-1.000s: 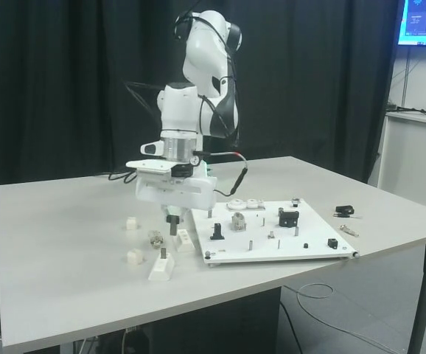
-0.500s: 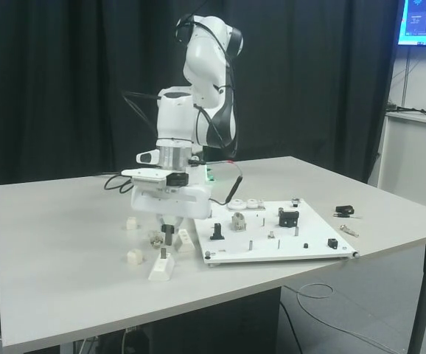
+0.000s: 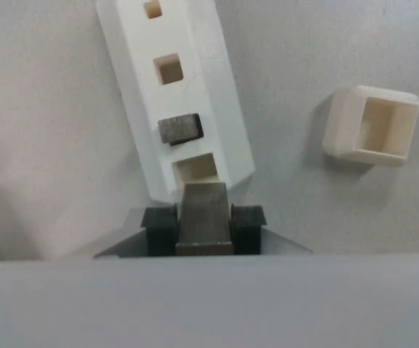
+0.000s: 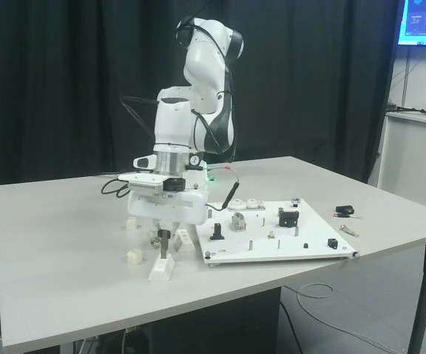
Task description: Place square peg 4.
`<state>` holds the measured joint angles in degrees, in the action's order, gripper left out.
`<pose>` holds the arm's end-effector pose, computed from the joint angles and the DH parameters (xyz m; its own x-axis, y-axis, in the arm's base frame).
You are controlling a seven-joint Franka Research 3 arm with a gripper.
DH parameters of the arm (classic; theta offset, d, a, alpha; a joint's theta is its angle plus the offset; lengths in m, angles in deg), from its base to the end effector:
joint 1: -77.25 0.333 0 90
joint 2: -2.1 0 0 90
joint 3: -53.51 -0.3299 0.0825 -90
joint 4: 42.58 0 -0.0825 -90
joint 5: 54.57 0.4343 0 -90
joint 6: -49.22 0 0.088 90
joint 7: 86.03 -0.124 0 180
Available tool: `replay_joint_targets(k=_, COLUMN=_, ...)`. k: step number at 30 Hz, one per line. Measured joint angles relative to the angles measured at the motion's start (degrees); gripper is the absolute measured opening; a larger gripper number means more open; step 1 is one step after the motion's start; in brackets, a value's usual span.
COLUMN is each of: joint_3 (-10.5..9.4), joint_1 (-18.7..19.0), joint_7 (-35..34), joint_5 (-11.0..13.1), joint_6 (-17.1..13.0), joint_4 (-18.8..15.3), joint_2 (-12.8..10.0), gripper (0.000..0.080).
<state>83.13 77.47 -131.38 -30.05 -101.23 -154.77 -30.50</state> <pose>0.5895 -0.3301 0.1919 -0.0045 -0.9906 0.1367 -0.9886 -0.0162 -0.1499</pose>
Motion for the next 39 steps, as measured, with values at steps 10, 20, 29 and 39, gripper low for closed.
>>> replay_joint_targets(k=10, joint_3=-0.13, joint_1=-0.2, joint_7=0.3, joint_5=0.9, joint_6=-0.5, joint_4=0.4, joint_2=-0.9, gripper=0.0154)
replay_joint_targets(k=20, joint_3=-0.21, joint_1=-0.3, joint_7=2.7, joint_5=2.3, joint_6=-0.9, joint_4=0.7, joint_2=-1.4, gripper=0.0154)
replay_joint_targets(k=29, joint_3=-0.29, joint_1=-0.3, joint_7=3.5, joint_5=2.4, joint_6=-0.8, joint_4=1.1, joint_2=-1.4, gripper=0.0154)
replay_joint_targets(k=39, joint_3=-0.34, joint_1=-0.4, joint_7=3.4, joint_5=3.0, joint_6=-0.8, joint_4=2.5, joint_2=-1.5, gripper=0.0154)
